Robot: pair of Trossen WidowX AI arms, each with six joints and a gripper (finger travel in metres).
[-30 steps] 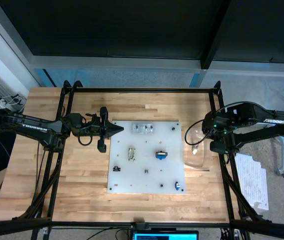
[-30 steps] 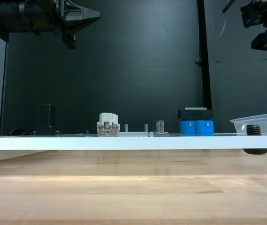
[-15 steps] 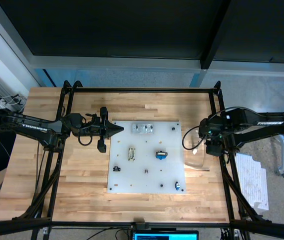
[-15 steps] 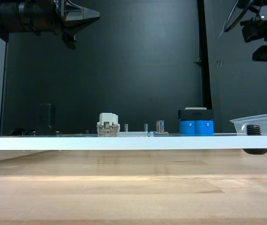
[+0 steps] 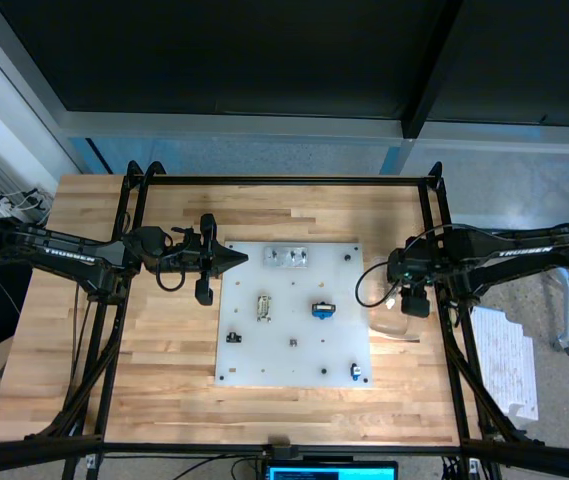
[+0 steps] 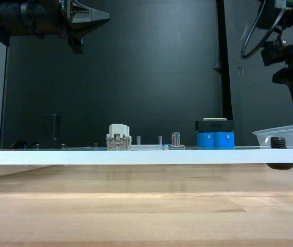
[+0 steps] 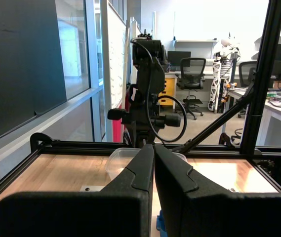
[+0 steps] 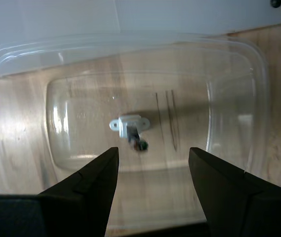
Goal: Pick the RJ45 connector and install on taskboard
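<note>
The RJ45 connector (image 8: 129,126) lies loose on the floor of the clear plastic tray (image 8: 239,98), roughly in its middle. The tray sits on the wooden surface (image 5: 114,350) just beside the right edge of the taskboard (image 5: 294,340).

The right hand (image 8: 152,155) hangs over the tray with its fingers spread, and the plug sits just ahead of the gap between them. The left hand (image 7: 153,148) is raised near the taskboard's left edge, fingers pressed together and holding nothing.

The plug looks very light, stiff and slick. On smooth plastic it will probably skid or spin if only one finger touches it first. Its wider white end and dark tip suggest thin features that could snap or slip. The safer hold is likely across the flat sides of the main body, centred, with a gentle squeeze.
</note>
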